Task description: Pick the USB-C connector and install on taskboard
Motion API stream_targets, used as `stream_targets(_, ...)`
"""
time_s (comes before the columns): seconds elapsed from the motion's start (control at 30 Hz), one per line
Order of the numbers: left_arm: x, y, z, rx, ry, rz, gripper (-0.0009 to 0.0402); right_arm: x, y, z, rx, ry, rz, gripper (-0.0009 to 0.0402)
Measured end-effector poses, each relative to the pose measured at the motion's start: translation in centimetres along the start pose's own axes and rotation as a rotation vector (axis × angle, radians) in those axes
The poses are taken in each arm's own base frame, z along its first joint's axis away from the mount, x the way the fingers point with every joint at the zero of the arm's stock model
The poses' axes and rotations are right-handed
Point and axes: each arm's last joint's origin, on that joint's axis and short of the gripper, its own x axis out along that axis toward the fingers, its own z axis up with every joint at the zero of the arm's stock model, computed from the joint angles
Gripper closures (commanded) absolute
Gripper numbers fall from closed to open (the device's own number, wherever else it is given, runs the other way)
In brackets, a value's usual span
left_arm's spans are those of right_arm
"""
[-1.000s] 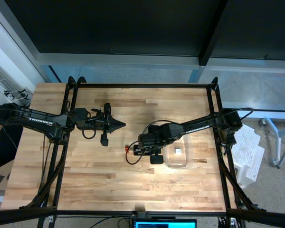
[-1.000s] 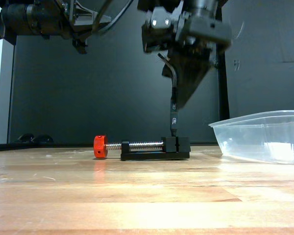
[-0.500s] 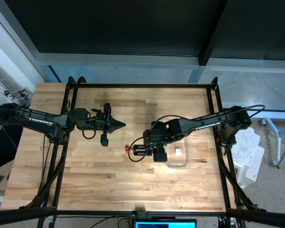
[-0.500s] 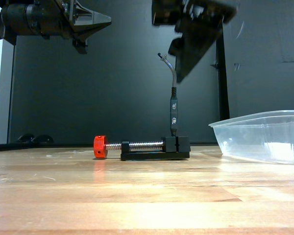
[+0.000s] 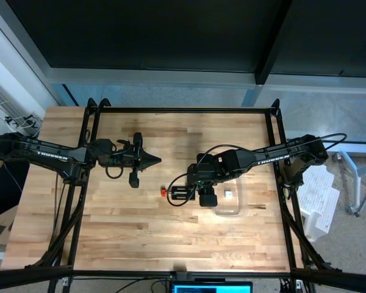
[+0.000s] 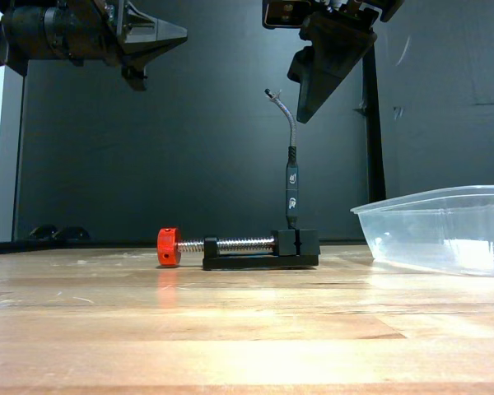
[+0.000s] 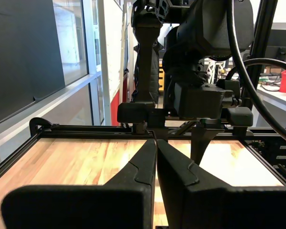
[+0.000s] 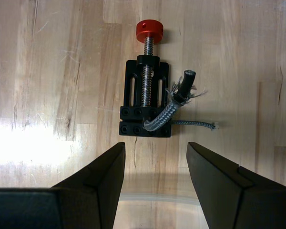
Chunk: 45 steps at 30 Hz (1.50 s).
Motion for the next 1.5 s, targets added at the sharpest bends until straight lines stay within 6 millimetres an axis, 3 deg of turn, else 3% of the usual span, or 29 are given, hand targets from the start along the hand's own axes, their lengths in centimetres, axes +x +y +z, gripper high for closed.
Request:
stream_targets(0.2,0.0,0.0,0.0,0.0,0.0,0.0,0.0393,-0.4,-0.4,-0.5,-0.025,0.012,-0.003,0.0276)
stream_targets(0.47,0.0,0.0,0.0,0.0,0.0,0.0,0.0393,-2.0,-1.4,-2.7,-0.001,-0.096,-0.001,0.0399)
stream_targets(0.57,0.0,0.0,0.0,0.0,0.0,0.0,0.0393,-2.7,-1.8,-3.8,0.021,-0.164,0.0,0.0385)
stream_targets(0.87,0.0,0.0,0.0,0.0,0.0,0.0,0.0393,-4.5,-3.5,-6.5,0.093,-0.387,-0.006,0.0393)
stream_targets(1.17,0.0,0.0,0.0,0.0,0.001,0.0,0.0393,-6.2,-5.4,-8.5,0.165,-0.734,-0.006,0.0393)
stream_targets(1.5,0.0,0.0,0.0,0.0,0.0,0.0,0.0393,-6.3,-5.8,-12.0,0.157,-0.989,0.036,0.0393)
